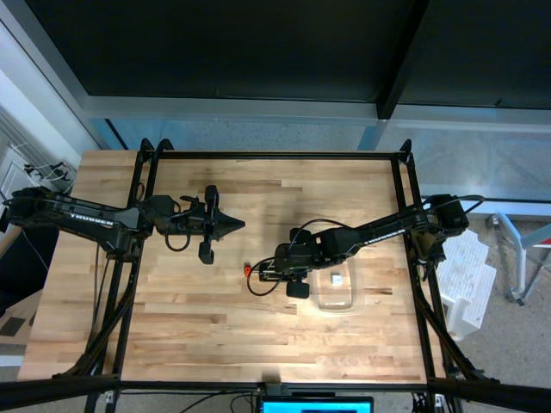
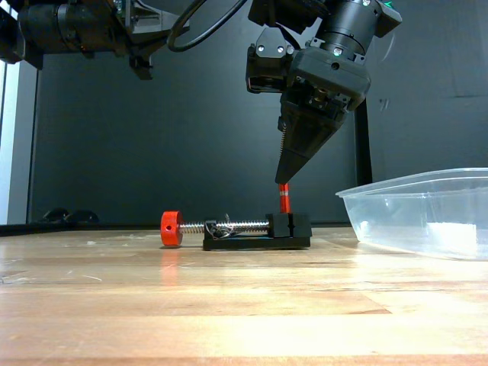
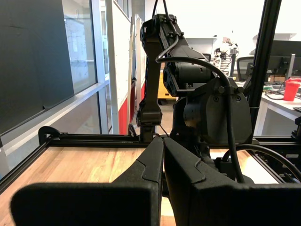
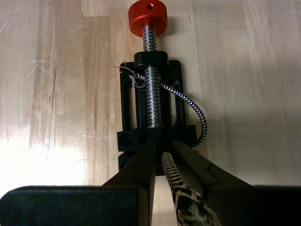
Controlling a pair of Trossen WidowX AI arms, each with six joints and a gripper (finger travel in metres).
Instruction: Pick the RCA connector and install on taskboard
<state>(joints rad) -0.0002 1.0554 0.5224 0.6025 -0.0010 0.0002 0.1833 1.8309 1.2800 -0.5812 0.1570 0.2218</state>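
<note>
The taskboard (image 2: 256, 232) is a small black block with a threaded silvery screw and a red-orange knob (image 2: 171, 228); it lies on the wooden table near the middle (image 1: 261, 275). My right gripper (image 2: 284, 180) points straight down over the block's end away from the knob, shut on the RCA connector (image 2: 284, 200), a thin stick standing upright with its lower tip on the block. In the right wrist view the gripper (image 4: 162, 147) pinches a braided lead (image 4: 172, 175) above the taskboard (image 4: 128, 106). My left gripper (image 1: 232, 225) hovers shut and empty at the left, its fingers (image 3: 153, 162) pressed together.
A clear plastic tray (image 2: 427, 200) stands just right of the taskboard, with a small white square piece (image 1: 337, 279) inside. A braided cable (image 4: 201, 120) loops beside the block. A black frame (image 1: 275, 156) borders the table.
</note>
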